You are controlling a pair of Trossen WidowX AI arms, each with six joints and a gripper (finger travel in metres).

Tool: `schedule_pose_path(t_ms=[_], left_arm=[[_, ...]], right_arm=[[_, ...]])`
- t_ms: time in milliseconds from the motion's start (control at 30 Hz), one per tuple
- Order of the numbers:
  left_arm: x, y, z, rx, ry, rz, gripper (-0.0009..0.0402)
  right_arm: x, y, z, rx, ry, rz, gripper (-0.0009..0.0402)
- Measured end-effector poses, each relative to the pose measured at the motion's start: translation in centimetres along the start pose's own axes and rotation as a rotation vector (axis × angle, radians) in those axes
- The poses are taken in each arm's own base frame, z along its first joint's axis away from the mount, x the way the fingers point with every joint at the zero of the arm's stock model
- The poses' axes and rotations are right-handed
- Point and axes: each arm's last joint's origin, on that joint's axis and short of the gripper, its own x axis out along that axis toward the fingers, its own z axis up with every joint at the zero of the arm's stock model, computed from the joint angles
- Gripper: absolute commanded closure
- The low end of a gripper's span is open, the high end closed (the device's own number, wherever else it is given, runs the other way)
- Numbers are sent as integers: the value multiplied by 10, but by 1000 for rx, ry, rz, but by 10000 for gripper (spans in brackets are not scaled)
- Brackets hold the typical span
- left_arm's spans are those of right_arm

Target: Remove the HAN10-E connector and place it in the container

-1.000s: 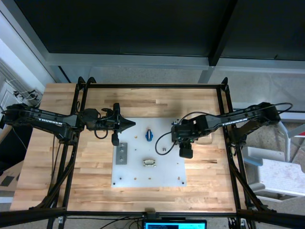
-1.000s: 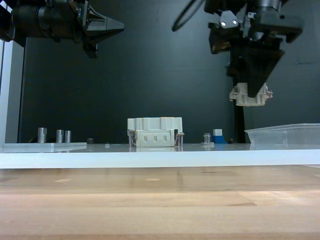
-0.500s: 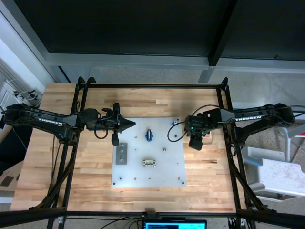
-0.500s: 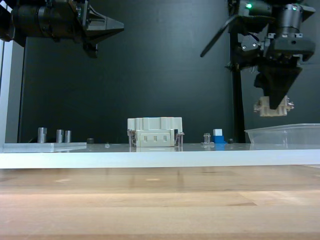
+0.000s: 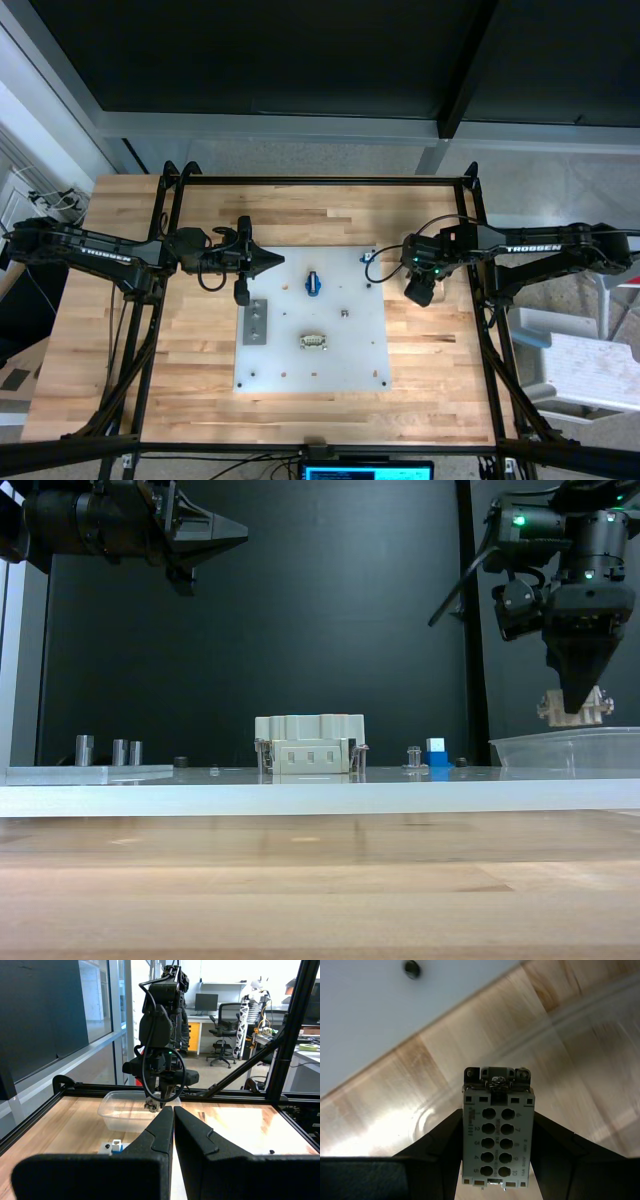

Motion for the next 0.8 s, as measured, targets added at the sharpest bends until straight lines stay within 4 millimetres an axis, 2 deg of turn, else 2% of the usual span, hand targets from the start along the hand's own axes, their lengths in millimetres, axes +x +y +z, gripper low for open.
schedule_pose_path(t_ms=[533, 800], left_arm=[[0, 0, 0, 0, 0, 0, 393], [0, 0, 0, 0, 1, 0, 393]], right_arm=[[10, -18, -12, 223, 47, -74, 340], [13, -20, -14, 243, 42, -99, 333]])
